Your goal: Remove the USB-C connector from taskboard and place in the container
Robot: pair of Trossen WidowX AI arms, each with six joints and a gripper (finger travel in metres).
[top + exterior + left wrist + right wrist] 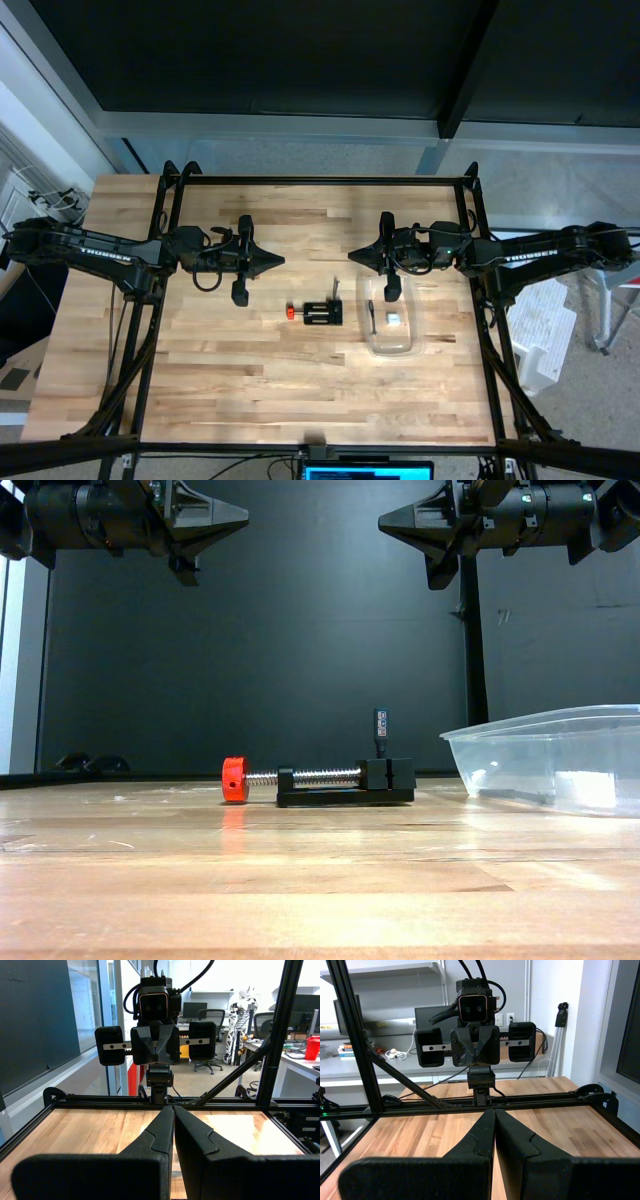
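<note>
The taskboard [322, 313], a small black block with a red-orange knob [291, 312], lies mid-table with a thin grey pin [380, 730] standing up from it. Just right of it sits the clear container [414, 326]. Inside the tub, a slim black stick, the USB-C connector [371, 316], lies beside a small white square [394, 320]. My left gripper [282, 262] hovers high over the table left of the board, shut and empty. My right gripper [350, 256] hangs high near the container's far end, also shut and empty. The two grippers point at each other.
A black frame rail [320, 181] runs along the table's far edge, with side struts down both sides. The taskboard [340, 780] and the container [520, 760] stand low on the wood, well below both grippers.
</note>
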